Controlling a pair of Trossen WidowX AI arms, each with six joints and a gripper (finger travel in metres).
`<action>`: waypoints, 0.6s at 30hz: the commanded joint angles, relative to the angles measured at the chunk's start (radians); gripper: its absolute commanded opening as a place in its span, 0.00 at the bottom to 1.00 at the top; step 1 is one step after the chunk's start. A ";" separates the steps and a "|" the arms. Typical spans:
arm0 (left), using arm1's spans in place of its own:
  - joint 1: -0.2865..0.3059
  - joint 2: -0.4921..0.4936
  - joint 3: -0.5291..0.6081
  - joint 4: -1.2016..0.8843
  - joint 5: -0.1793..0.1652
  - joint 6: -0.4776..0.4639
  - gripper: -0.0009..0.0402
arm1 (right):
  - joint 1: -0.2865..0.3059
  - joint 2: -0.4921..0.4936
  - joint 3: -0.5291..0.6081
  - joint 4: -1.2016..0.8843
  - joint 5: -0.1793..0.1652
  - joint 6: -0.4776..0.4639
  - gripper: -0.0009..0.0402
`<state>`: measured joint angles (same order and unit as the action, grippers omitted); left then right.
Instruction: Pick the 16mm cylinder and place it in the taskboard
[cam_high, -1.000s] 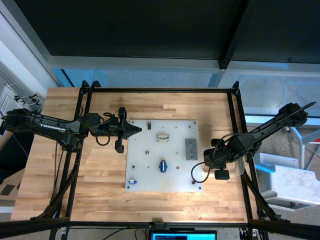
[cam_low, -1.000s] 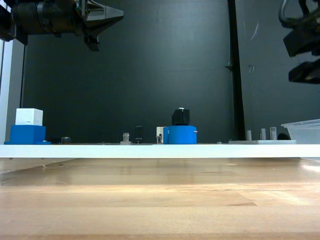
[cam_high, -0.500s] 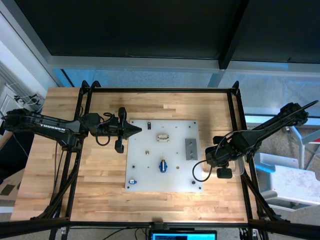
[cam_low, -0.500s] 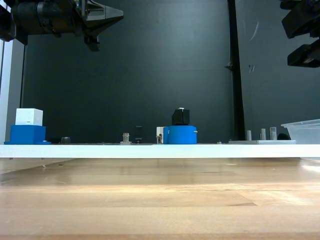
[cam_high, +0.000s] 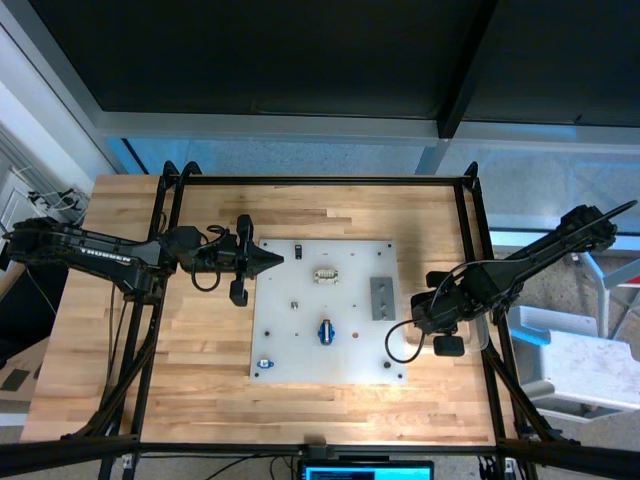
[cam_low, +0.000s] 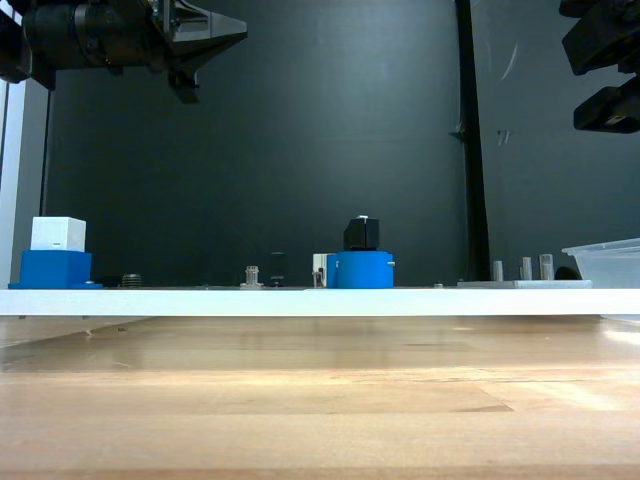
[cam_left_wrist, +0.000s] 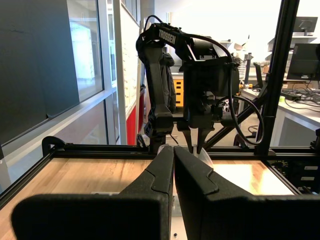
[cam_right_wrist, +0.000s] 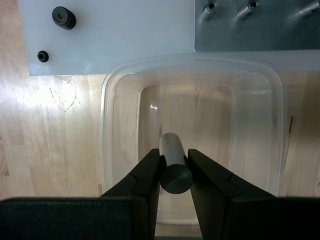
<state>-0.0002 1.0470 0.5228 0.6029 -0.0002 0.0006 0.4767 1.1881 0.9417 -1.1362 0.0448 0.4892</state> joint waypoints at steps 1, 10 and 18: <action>0.000 0.000 0.000 0.000 0.000 0.000 0.02 | -0.010 0.027 0.018 0.003 0.014 0.000 0.04; 0.000 0.000 0.000 0.000 0.000 0.000 0.02 | -0.028 0.116 0.083 0.027 0.016 -0.008 0.04; 0.000 0.000 0.000 0.000 0.000 0.000 0.02 | -0.048 0.208 0.148 0.055 0.016 -0.030 0.04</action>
